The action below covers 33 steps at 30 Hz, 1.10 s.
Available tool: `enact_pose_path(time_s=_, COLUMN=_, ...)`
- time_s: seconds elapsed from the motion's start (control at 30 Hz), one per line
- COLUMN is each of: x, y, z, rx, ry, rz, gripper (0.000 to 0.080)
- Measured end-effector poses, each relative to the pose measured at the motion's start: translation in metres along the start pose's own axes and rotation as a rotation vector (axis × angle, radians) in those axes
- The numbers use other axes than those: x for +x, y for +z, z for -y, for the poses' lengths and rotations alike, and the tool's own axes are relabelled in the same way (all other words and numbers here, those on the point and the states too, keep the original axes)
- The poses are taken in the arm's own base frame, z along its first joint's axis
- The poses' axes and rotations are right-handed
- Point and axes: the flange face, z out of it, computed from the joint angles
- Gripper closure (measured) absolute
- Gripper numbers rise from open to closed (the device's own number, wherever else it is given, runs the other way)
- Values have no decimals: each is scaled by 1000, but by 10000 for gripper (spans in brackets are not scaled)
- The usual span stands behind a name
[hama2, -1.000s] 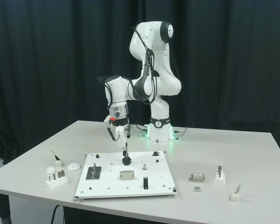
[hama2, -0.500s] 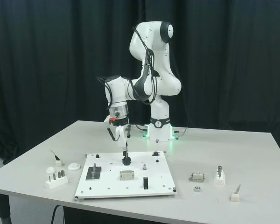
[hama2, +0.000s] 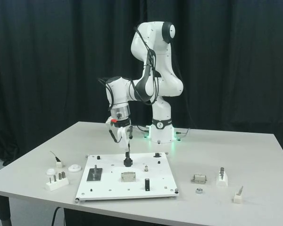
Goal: Insert D-SUB.
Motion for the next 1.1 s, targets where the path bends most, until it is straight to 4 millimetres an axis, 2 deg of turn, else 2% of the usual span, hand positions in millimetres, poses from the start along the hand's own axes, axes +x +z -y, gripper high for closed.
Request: enact_pose_path(time_s=1.1, x=-1, y=0, z=1, rx=11, ry=8, rz=9, gripper=425)
